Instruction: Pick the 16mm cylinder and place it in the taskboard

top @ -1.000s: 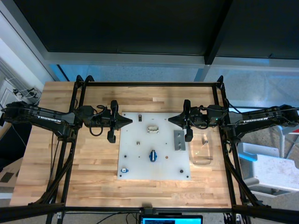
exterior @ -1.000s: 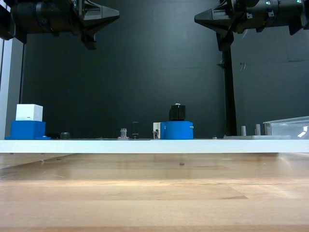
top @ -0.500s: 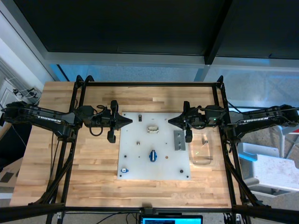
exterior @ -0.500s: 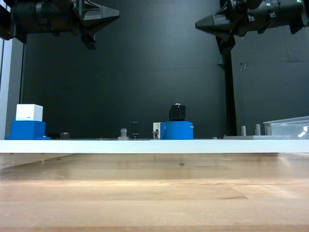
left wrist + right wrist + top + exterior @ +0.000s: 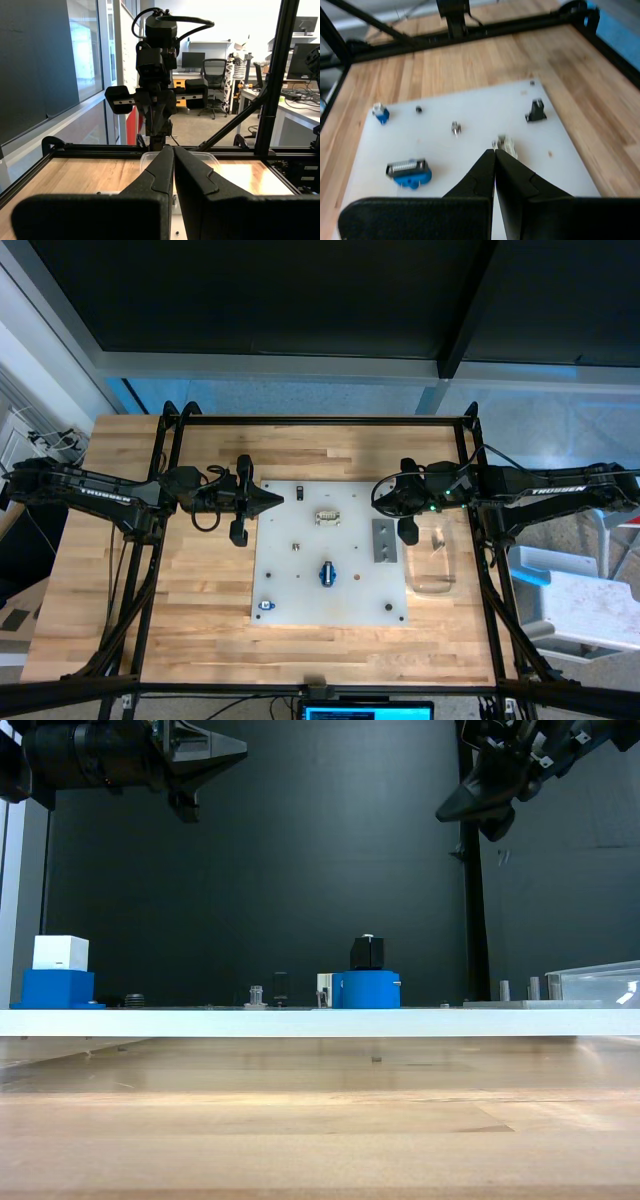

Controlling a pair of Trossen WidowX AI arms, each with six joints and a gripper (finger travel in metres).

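Taskboard [image 5: 300, 580] lies under left pincer [image 5: 279, 497] and right pincer [image 5: 378, 498], both pressed together aloft; clear tray's [image 5: 441, 589] contents unclear.

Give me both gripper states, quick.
Left gripper: shut, empty, high over the taskboard's left edge.
Right gripper: shut, empty, tilted down over the taskboard's right side.

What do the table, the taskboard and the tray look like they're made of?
Table: wood, visible plank grain. Taskboard: probably matte white plastic. Tray: clear plastic, see-through with glints. Left gripper and right gripper, both shut, hover over the taskboard's far corners.
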